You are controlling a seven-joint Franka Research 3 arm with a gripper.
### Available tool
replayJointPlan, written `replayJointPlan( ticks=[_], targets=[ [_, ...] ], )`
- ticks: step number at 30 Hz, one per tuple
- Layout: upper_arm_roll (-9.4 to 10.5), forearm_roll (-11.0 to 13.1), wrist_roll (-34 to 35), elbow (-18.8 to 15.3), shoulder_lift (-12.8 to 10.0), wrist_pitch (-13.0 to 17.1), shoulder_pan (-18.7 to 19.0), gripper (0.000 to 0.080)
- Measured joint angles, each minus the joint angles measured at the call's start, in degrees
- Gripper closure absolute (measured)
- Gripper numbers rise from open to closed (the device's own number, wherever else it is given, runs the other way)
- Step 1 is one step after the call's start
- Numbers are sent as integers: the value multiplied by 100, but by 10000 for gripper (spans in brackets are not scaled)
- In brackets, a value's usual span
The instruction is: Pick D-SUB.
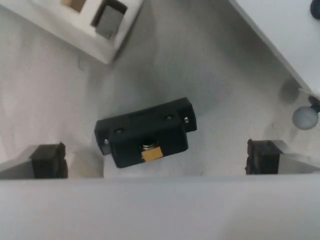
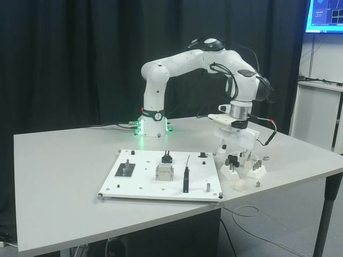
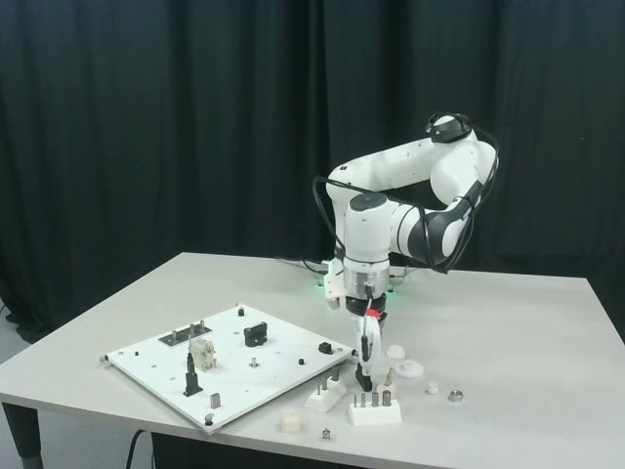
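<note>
Two fingertips of the gripper (image 1: pixel 156 159) are seen spread wide, pinching nothing. D-SUB (image 1: pixel 145 131) lies black on the grey table (image 1: pixel 210 70) between them, untouched, near a white holder (image 1: pixel 80 22).

The white arm (image 2: pixel 177 61) rises from its base (image 2: pixel 152 127) on the surface (image 2: pixel 59 166), reaches out at shoulder height, then bends at the elbow so the wrist (image 2: pixel 239 110) points straight down. The end effector (image 1: pixel 155 160) hangs just above the surface, its two black-padded fingers (image 1: pixel 49 161) spread wide apart, gripping nothing.
</note>
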State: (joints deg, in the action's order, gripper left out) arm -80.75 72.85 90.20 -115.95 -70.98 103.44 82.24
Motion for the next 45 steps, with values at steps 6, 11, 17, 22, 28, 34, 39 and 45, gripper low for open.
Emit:
replayJointPlan(
  ticks=[6,11,17,22,28,34,39,45],
  targets=[
    [74,100,-25,-35,0,57,-1,3],
    [128,121,-52,-61,0,113,-1,3],
    [206,162,-113,-97,0,232,-5,3],
    [277,222,-200,-111,-1,333,-22,3],
    [371,275,-222,-111,-2,469,-53,3],
    [419,319,-222,-111,-2,525,-80,222],
    [422,330,-222,-111,-1,524,-91,396],
    [420,331,-222,-112,-1,524,-92,396]
  ],
)
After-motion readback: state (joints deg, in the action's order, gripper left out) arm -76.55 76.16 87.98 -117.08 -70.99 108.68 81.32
